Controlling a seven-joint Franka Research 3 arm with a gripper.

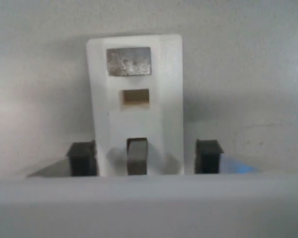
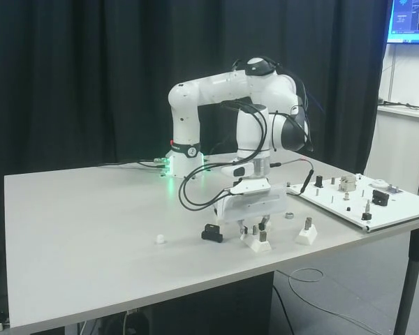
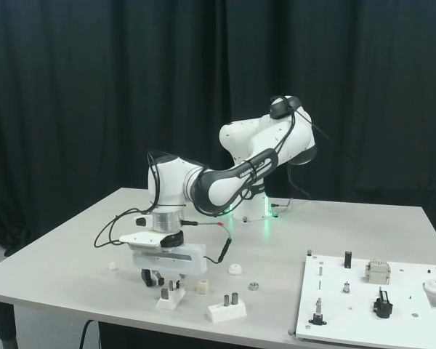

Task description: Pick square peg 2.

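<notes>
In the wrist view a white peg holder lies on the grey table. It carries a grey square peg in its far slot, an empty square hole in the middle, and a darker square peg in its near slot. My gripper is open and low over the holder. One black finger stands on each side of the holder, clear of the near peg. The room views show the gripper just above this holder near the table's front edge.
A second white holder with pegs stands close by. A small black part and small white pieces lie around. A white board with several fixtures occupies the table's far side.
</notes>
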